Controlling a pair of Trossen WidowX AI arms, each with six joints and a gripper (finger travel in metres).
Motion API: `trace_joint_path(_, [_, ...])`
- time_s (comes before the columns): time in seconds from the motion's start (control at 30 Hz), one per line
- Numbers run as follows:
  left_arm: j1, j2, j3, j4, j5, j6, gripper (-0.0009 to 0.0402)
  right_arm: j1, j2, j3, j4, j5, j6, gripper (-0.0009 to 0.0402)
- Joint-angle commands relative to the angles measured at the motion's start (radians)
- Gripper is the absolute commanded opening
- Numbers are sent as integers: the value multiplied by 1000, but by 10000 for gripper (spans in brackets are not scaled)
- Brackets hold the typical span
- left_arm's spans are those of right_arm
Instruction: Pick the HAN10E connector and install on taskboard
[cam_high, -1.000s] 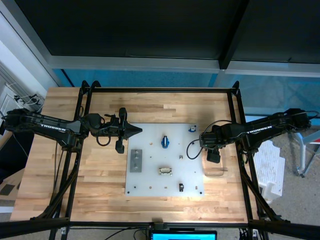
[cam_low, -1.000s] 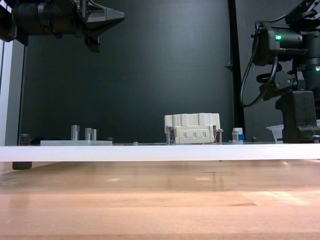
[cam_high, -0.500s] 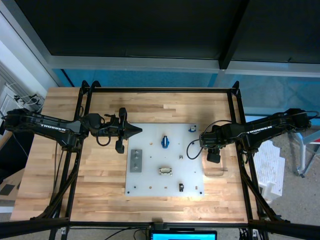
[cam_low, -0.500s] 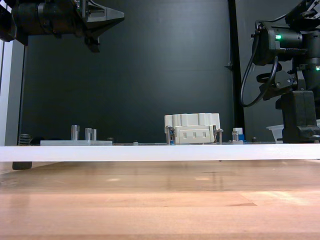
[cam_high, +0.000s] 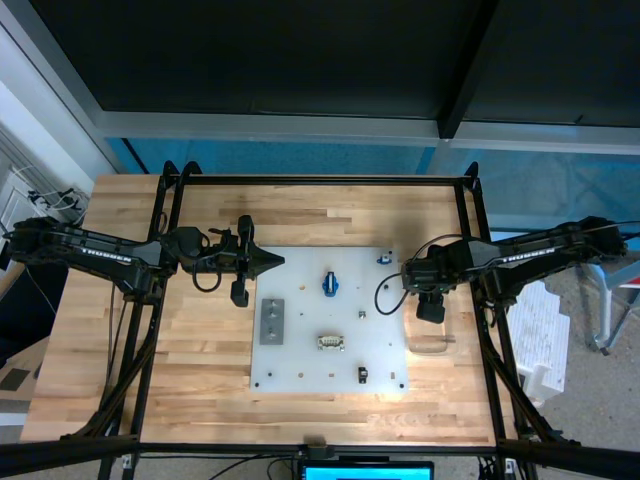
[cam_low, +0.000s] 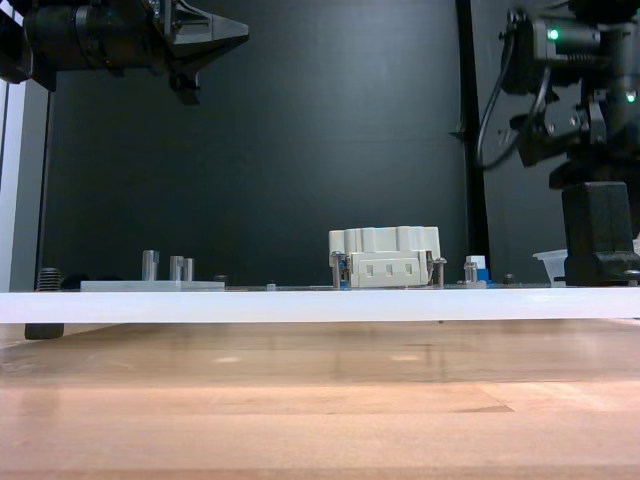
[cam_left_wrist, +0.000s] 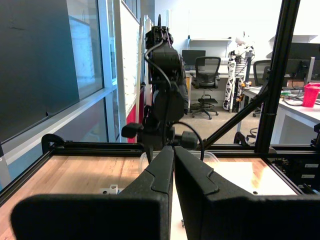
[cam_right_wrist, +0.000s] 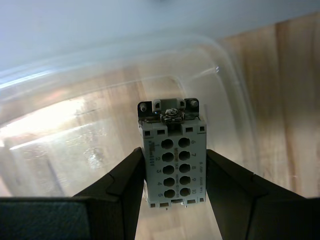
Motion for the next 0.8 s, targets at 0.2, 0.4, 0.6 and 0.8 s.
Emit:
trace_joint_path(0.2, [0, 0, 0, 0, 0, 0, 1, 3, -4, 114, -126, 2, 0, 4])
trace_joint_path(0.4, [0, 0, 0, 0, 0, 0, 1, 6, -4, 135, -134, 2, 0, 4])
trace_joint_path(0.6, [0, 0, 0, 0, 0, 0, 1, 49, 2, 164, -132, 2, 6, 4])
trace_joint_path(0.8, [0, 0, 0, 0, 0, 0, 1, 119, 45, 229, -134, 10, 10, 4])
